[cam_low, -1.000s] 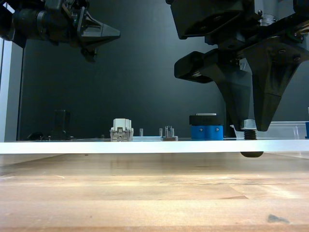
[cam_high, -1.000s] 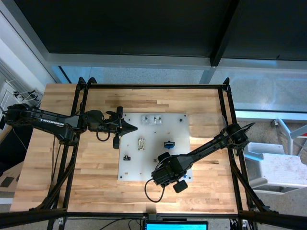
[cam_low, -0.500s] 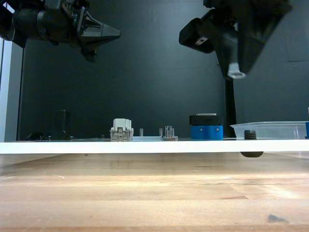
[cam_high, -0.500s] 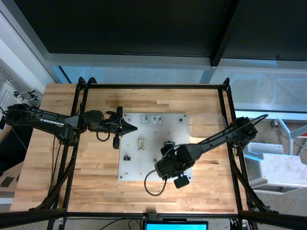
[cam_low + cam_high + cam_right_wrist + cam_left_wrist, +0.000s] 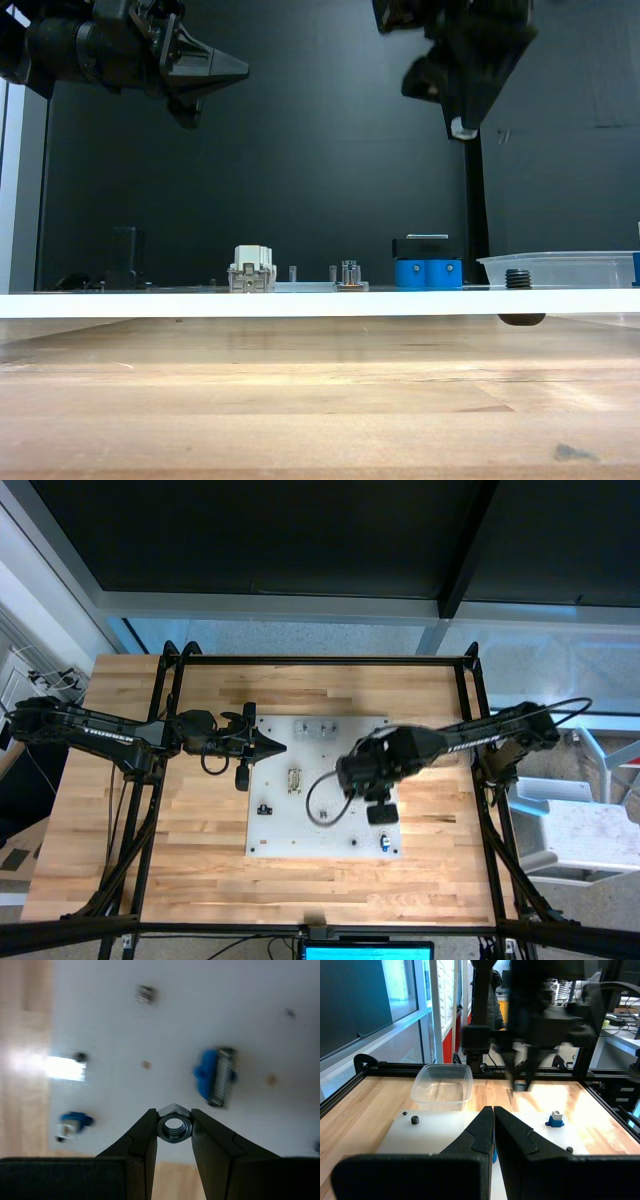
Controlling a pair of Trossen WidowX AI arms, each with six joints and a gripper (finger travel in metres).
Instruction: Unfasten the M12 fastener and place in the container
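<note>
Though tiny beside the fingers pinching it, reads plainly as the M12 nut (image 5: pixel 174 1128): silver, hexagonal, with a round threaded bore and bright, lightly worn faces. Sits at the very tips of the right gripper (image 5: pixel 174 1118), jaws narrowed onto two opposite flats, one corner of the hexagon poking out past the fingertips. Faces the right wrist camera bore-on, axis in line with the fingers and aimed down at the white board (image 5: pixel 125 1020); squat, with no long side to speak of. Hangs there over bare board just beside a blue-and-grey connector (image 5: pixel 212 1077), touching neither.

From table height, rides high above the board and well apart from the black ribbed stud (image 5: pixel 517 279), bare to its ribs and standing in front of the clear container (image 5: pixel 560 262). From above, hovers over the right half of the board, near the container but not over it.

Over by the board's far left edge, left gripper (image 5: pixel 272 747) raised and level, pointing inward, fingers pressed together to a thin slit.
</note>
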